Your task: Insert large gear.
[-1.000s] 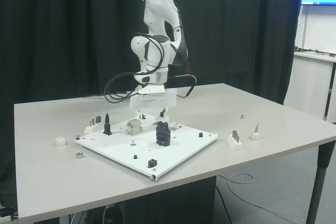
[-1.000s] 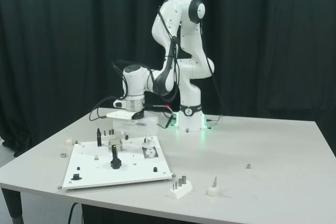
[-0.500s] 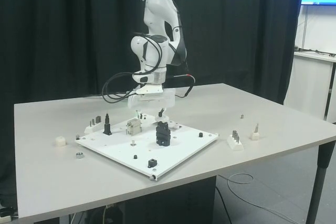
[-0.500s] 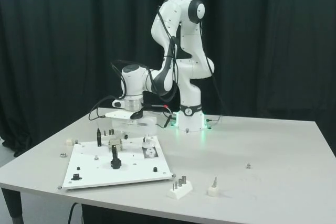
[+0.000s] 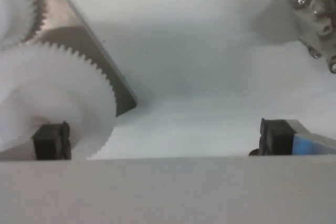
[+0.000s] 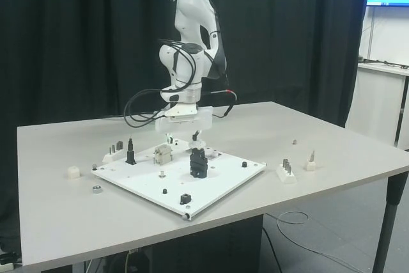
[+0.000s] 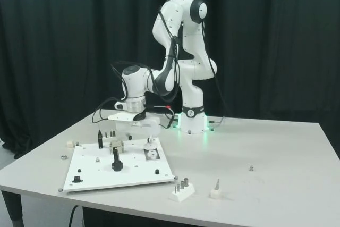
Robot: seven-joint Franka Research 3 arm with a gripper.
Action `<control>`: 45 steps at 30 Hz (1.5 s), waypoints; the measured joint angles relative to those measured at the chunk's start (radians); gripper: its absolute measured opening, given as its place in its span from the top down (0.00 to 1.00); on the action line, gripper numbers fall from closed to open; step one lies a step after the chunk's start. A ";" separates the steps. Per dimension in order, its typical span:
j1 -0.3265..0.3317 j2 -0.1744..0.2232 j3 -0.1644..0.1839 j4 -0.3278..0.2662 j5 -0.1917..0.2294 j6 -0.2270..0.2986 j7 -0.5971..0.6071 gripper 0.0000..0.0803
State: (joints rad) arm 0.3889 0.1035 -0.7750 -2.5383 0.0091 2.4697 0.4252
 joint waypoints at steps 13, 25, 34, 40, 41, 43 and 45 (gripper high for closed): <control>0.002 0.000 0.027 0.000 0.000 0.028 0.000 0.00; -0.001 0.007 0.031 0.001 0.001 0.057 0.000 0.00; -0.003 0.010 0.006 0.003 -0.003 0.059 -0.004 0.00; -0.003 0.011 -0.003 0.001 -0.003 0.057 -0.013 0.00; -0.003 0.011 -0.003 0.001 -0.003 0.056 -0.014 0.00; -0.003 0.010 -0.003 0.001 -0.003 0.054 -0.014 0.00; -0.003 0.010 -0.003 0.001 -0.003 0.052 -0.014 0.00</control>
